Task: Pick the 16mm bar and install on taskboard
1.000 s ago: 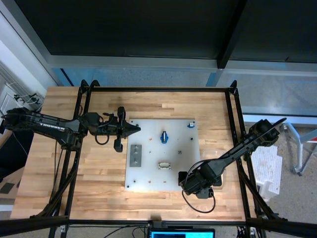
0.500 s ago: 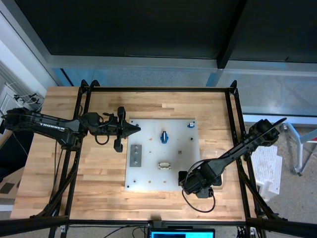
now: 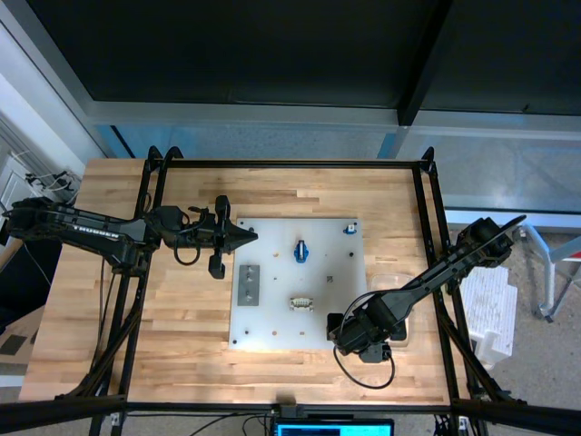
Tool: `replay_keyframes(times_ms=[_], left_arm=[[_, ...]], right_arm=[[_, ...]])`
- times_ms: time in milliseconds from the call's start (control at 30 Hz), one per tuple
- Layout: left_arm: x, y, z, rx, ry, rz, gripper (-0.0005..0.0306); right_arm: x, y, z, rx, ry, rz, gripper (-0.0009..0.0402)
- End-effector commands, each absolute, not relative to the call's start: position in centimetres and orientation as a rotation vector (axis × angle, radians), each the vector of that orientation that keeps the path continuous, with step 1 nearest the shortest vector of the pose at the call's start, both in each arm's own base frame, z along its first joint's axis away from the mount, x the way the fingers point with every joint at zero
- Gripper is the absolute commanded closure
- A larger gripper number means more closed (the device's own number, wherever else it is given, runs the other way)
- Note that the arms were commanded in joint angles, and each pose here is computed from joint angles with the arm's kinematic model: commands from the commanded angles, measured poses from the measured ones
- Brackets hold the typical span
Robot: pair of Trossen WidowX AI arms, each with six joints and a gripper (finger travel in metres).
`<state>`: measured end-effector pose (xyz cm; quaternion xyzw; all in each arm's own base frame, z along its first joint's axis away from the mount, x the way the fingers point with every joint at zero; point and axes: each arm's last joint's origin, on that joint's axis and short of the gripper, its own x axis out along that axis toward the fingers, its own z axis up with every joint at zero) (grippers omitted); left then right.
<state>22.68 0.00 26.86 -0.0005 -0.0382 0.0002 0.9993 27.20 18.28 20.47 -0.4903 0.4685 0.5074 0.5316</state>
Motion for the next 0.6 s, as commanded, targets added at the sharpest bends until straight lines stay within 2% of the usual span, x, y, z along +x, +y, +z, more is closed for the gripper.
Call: replay_keyframes(times_ms=[33, 600], left_arm=[[22.68, 0.00, 26.86, -0.001, -0.076, 0.000, 0.0300], [22.68, 0.00, 26.86, -0.001, -0.076, 0.000, 0.0300]], right_arm=[[27.19, 18.32, 20.30, -1.166, 1.121, 1.216, 0.0393], [27.11, 18.02, 20.91, -1.155, 1.099, 1.210, 0.0393]])
